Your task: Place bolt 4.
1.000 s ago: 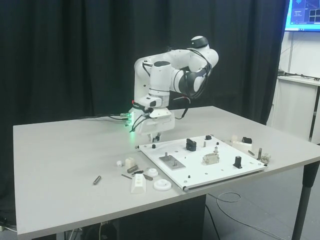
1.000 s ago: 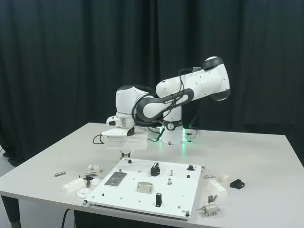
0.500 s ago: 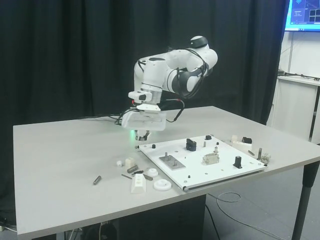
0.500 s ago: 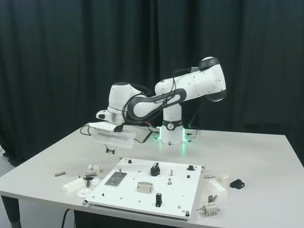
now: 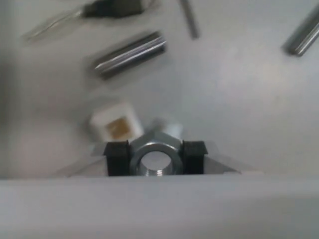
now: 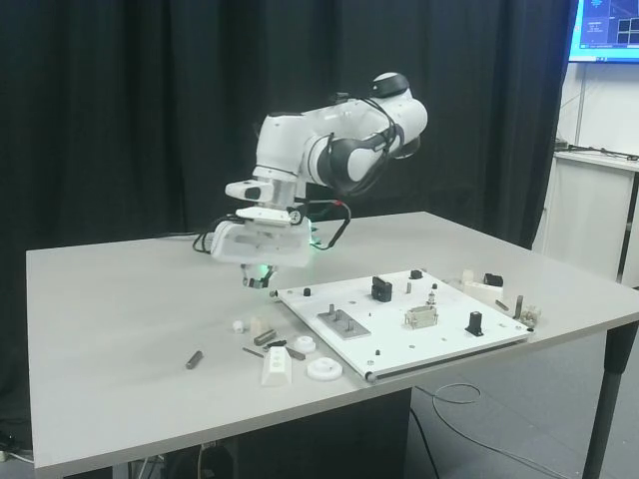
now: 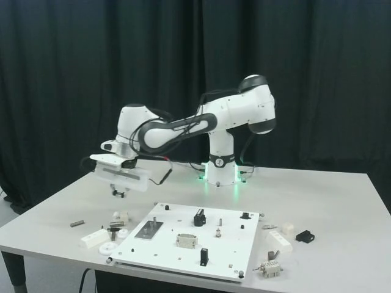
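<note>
— What is the claw (image 5: pixel 155 158) doing?
— It is pinching a metal nut (image 5: pixel 155 154) between its two black fingers (image 5: pixel 116 158), low in the middle of the wrist view.
— Where is the arm (image 6: pixel 329 150)?
— In the first room view it hangs left of middle, above the grey tabletop (image 6: pixel 120 299). The white board (image 6: pixel 399 319) lies to the right.

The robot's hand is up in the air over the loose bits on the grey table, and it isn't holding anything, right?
Not quite. The end effector is up in the air over the loose parts on the grey table, but it is not empty. The wrist view shows a grey six-sided metal nut clamped between its two black fingertip pads.
</note>
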You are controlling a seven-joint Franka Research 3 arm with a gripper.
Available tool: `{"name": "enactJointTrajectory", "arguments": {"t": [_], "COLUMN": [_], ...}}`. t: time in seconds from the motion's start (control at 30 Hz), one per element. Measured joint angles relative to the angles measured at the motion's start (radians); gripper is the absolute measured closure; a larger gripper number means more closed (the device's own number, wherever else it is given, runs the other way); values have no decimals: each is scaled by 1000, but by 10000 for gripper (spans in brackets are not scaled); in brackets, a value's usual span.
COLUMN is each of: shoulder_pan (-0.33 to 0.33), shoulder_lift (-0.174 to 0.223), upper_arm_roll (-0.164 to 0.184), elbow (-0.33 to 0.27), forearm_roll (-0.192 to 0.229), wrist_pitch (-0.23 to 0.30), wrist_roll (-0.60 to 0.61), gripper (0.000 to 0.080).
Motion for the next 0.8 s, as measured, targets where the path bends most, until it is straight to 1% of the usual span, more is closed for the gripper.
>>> {"name": "enactJointTrajectory", "arguments": {"t": [0.17,0.5,0.63,0.8], "shoulder_pan": [-86,-259,-326,-403], "shoulder_lift": [8,19,21,21], "upper_arm_roll": [24,86,113,142], "elbow": [80,258,328,411], "forearm_roll": [12,13,7,-12], "wrist_pitch": [-4,-4,-9,-31], "wrist_roll": [7,62,84,109], "gripper": [578,578,578,578]}}
